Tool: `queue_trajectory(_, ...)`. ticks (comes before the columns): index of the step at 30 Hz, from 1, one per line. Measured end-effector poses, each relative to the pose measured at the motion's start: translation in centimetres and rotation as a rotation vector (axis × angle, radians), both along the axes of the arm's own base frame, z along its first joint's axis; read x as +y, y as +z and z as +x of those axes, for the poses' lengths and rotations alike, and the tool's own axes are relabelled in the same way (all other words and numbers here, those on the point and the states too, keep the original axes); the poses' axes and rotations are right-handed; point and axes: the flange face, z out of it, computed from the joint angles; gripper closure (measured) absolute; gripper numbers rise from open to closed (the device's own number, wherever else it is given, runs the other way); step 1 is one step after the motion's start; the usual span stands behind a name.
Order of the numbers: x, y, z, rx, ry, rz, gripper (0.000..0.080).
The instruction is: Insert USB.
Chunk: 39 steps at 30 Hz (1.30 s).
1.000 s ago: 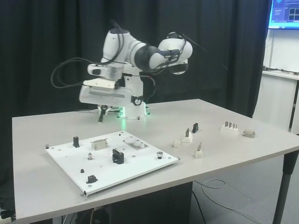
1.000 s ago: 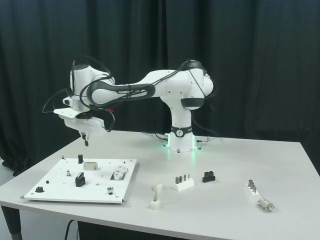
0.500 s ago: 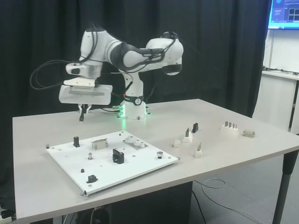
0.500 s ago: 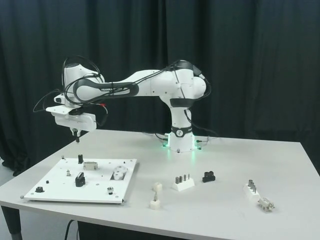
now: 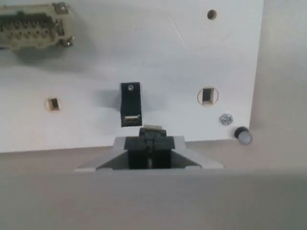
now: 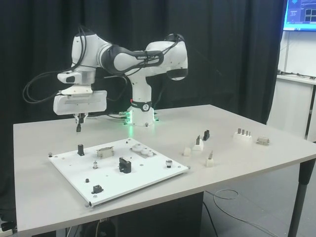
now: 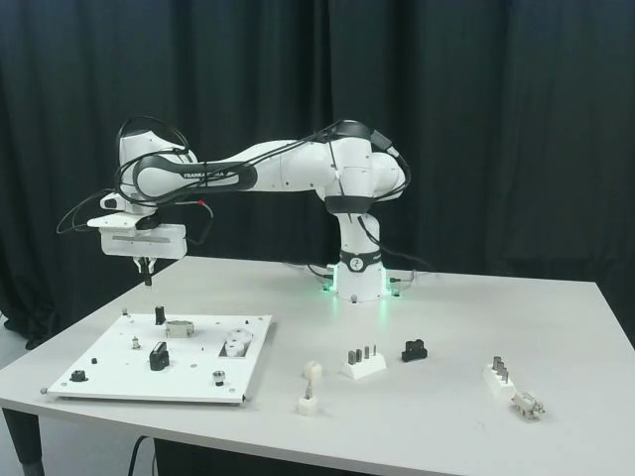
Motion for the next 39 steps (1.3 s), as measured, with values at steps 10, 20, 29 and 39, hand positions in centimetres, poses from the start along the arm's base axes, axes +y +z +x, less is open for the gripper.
queue_trajectory(10,-0.8,-1.0,-1.6,-0.032,0.080,0.056,0.0780)
queue_trajectory(20,-0.8,-1.9,-3.7,-0.070,0.108,0.097,0.0780)
queue_trajectory(29,-1.0,-2.7,-5.5,-0.114,0.130,0.111,0.0780)
queue_trajectory(39,-1.0,-3.7,-6.5,-0.157,0.149,0.121,0.0780)
